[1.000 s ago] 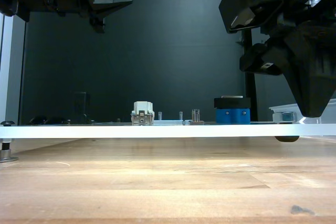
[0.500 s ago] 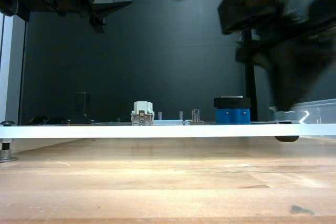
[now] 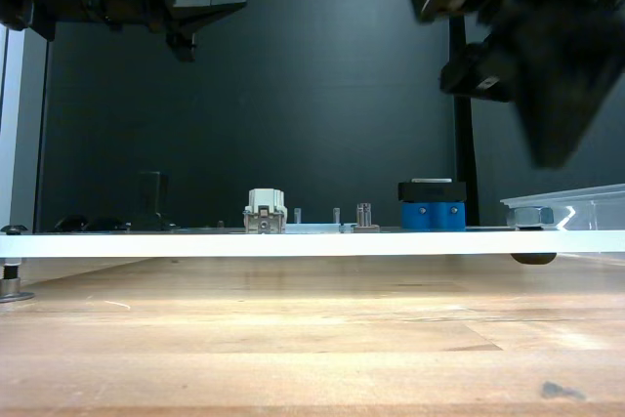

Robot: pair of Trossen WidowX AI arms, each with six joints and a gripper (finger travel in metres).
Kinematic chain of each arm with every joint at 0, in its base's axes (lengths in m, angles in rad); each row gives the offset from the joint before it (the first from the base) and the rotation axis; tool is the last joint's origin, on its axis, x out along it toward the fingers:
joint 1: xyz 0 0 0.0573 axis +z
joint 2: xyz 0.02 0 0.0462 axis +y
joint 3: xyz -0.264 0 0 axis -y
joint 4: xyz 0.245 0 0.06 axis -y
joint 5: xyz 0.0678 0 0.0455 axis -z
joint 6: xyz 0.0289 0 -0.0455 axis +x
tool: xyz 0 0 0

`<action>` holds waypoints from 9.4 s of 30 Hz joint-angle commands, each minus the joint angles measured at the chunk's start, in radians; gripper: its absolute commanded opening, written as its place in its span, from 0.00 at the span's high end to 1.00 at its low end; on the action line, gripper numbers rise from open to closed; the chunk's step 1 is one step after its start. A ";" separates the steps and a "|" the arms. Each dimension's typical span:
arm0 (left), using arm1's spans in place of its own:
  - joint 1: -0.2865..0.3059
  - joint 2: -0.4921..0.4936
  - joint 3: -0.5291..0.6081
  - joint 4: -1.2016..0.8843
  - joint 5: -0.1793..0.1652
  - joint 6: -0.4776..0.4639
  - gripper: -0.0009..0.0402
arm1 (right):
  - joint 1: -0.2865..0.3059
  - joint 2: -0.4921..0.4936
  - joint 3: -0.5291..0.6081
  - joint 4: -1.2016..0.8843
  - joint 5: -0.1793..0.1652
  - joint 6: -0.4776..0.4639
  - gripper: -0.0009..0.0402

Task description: Unfasten the M12 fastener and place in the container

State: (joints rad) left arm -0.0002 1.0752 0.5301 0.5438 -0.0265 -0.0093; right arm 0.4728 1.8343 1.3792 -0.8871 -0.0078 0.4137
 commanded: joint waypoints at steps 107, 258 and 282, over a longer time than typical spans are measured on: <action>0.000 0.000 0.000 0.000 0.000 0.000 0.98 | 0.002 0.011 0.013 -0.047 0.006 0.180 0.98; 0.000 0.000 0.000 0.000 0.000 0.000 0.98 | -0.040 0.171 0.134 -0.086 0.006 1.011 0.88; 0.000 0.000 0.000 0.000 0.000 0.000 0.98 | -0.041 0.170 0.134 -0.072 0.003 0.187 0.98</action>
State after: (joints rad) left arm -0.0002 1.0748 0.5297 0.5442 -0.0269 -0.0097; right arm 0.4316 2.0048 1.5127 -0.9649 -0.0048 0.6319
